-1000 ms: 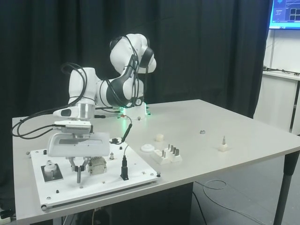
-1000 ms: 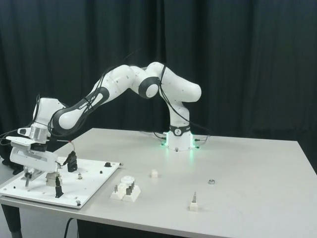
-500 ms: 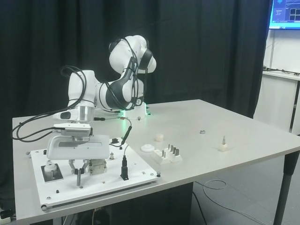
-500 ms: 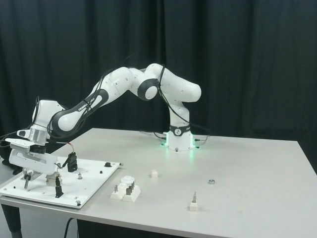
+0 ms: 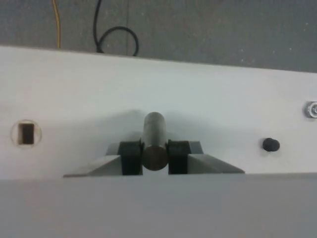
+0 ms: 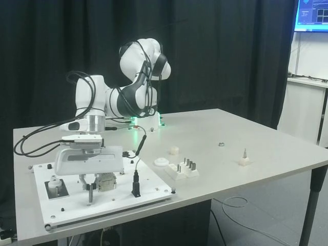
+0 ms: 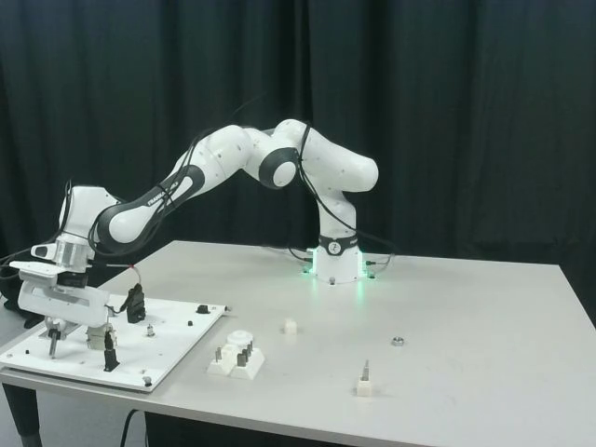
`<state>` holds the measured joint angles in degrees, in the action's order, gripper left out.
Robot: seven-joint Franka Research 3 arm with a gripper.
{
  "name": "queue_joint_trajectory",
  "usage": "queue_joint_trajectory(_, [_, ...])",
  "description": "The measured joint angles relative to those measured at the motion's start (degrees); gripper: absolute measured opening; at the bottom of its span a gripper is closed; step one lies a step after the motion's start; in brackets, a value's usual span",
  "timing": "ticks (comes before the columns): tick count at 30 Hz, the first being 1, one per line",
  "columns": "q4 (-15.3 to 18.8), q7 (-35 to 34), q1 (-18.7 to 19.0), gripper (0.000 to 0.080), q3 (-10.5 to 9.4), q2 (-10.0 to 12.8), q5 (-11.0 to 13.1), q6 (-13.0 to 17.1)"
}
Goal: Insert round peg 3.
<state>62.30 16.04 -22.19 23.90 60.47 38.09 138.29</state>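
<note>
A dark round peg [image 5: 154,141] is pinched upright in the claw [image 5: 154,157], held just above the white board [image 5: 208,99]. Insertion is not yet done; no matching hole is visible beneath.

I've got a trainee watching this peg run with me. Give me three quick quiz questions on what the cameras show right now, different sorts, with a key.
1. True or false: the hand is shut on the round peg.
2. Multiple choice: over what does the hand hang? A) the bare grey table B) the white board C) the arm's base
3. Fill in: in the wrist view, the small slot in the board has a ___ outline.

Key: 1 true. 2 B. 3 rectangular.
</note>
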Motion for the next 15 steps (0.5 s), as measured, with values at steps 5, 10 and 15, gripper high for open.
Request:
queue_joint_trajectory(5, [0.0, 0.0, 0.0, 0.0108, 0.00, 0.1, -0.2, -0.2])
queue_joint_trajectory(10, [-0.1, 0.0, 0.0, 0.0108, 0.00, 0.5, -0.4, -0.2])
queue_joint_trajectory(15, [-0.4, 0.0, 0.0, 0.0108, 0.05, 0.9, -0.6, -0.1])
